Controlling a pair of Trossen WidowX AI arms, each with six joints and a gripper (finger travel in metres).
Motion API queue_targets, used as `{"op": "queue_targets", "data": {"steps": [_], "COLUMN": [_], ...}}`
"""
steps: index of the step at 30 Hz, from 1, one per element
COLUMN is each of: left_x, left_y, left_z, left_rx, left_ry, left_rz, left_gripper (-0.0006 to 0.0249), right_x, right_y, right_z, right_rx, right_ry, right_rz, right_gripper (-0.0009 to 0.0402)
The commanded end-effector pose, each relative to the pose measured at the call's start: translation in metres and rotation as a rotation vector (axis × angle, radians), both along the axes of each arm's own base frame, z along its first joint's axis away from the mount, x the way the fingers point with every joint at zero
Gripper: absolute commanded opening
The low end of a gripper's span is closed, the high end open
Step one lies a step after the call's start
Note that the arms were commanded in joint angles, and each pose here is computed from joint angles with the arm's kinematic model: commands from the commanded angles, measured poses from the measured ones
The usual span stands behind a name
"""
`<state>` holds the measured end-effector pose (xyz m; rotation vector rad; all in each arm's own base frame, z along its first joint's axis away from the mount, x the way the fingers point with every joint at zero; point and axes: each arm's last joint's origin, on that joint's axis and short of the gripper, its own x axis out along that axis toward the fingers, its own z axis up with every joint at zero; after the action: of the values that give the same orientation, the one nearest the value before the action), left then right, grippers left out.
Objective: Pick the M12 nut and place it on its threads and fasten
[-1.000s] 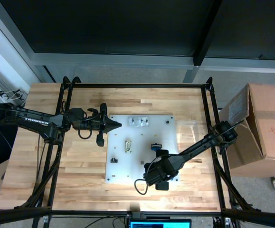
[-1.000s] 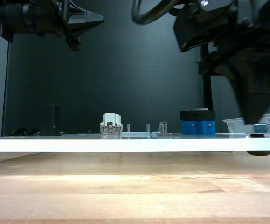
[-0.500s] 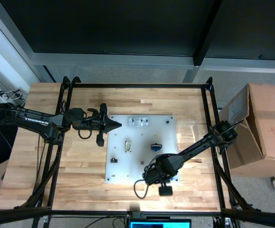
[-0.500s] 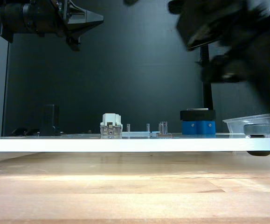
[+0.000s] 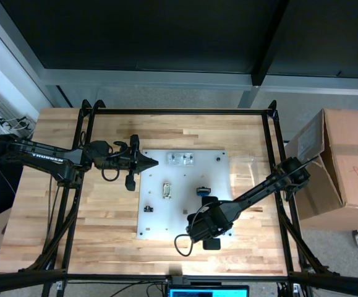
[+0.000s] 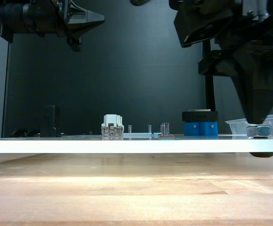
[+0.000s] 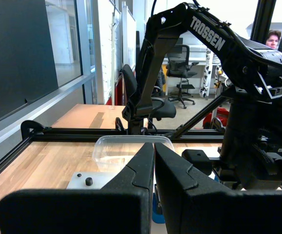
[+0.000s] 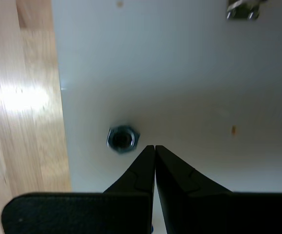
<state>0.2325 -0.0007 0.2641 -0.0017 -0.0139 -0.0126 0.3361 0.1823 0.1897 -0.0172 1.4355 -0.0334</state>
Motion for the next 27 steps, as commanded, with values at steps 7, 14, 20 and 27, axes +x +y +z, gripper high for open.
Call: {"op": "queue_targets", "data": {"steps": [7, 14, 20, 27], "left_x": [0.000, 0.000, 0.000, 0.000], "left_y": [0.000, 0.000, 0.000, 0.000], "left_z": [0.000, 0.000, 0.000, 0.000], "left_rx": [0.000, 0.000, 0.000, 0.000], "left_ry": [0.000, 0.000, 0.001, 0.000], "left_rz": [0.000, 0.000, 0.000, 0.000], "left_gripper": [0.0000, 0.0000, 0.0000, 0.0000], "right_x": [-0.001, -0.008, -0.008, -0.008], "right_y": [0.001, 0.005, 0.003, 0.001], "right_z": [-0.008, -0.005, -0.003, 0.003], "right_rx": [0.043, 0.201, 0.155, 0.120], "right_ry": [0.011, 0.122, 0.098, 0.050], "right_rz": [0.009, 0.099, 0.092, 0.091], "right_gripper": [0.0000, 0.0000, 0.0000, 0.0000]}}
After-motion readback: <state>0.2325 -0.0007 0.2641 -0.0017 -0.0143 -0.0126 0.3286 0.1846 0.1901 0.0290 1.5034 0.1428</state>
